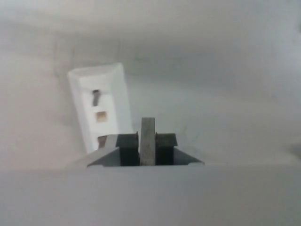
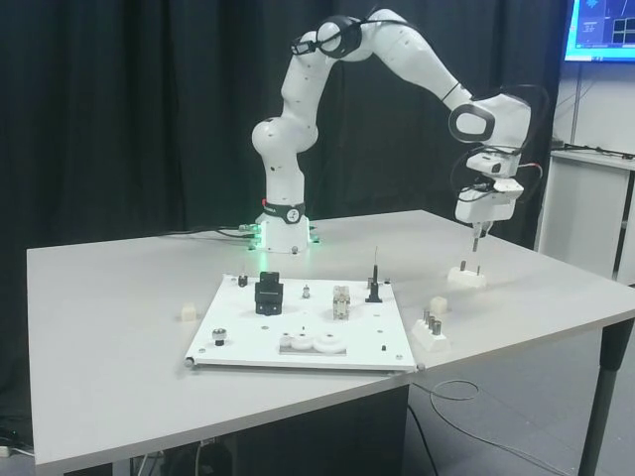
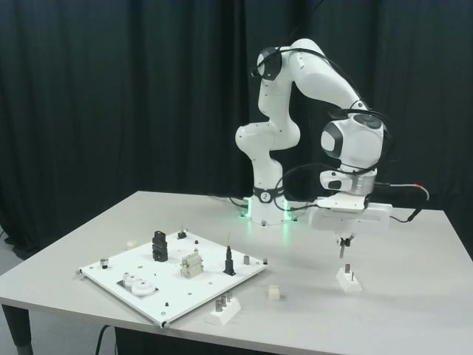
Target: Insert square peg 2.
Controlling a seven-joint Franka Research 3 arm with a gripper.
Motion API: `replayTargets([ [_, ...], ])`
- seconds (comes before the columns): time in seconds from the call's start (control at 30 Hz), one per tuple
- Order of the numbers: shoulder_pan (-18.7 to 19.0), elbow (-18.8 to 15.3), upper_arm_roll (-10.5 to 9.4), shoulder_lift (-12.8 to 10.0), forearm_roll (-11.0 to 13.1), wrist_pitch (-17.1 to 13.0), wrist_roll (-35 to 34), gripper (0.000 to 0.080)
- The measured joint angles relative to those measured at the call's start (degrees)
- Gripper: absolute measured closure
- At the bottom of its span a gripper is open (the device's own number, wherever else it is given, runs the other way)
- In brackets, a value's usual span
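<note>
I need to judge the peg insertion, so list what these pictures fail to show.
- Peg: its tip is small in both room views; in the wrist view the fingers cover its sides.
- White holder: its near end is cut off by the gripper in the wrist view.
- Target hole on the board: too small to find in either room view, absent from the wrist view.

One arm, one counter, one board, four small blocks

One white arm (image 2: 397, 45) with one pincer (image 1: 147, 162) holding one peg (image 1: 147, 141); one grey counter (image 2: 99, 327) carrying one white board (image 2: 298, 327); two white peg stands (image 3: 348, 280) (image 3: 223, 312), one peg upright in the first; two small white cubes (image 3: 273, 293) (image 2: 188, 311).
</note>
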State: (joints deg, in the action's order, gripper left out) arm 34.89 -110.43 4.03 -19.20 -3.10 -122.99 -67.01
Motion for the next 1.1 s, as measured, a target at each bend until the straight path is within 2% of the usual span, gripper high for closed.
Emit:
replayTargets([
  [0.33,-0.1,0.0,2.65,2.3,-4.8,3.1,-7.5,0.0732],
  [0.57,-1.2,0.0,4.04,4.6,-7.5,6.7,-8.3,0.0732],
  [0.83,-4.5,0.0,4.15,6.6,-10.1,9.9,-8.3,0.0732],
  [1.1,-8.6,-0.4,4.14,8.2,-11.6,10.3,-8.3,0.0732],
])
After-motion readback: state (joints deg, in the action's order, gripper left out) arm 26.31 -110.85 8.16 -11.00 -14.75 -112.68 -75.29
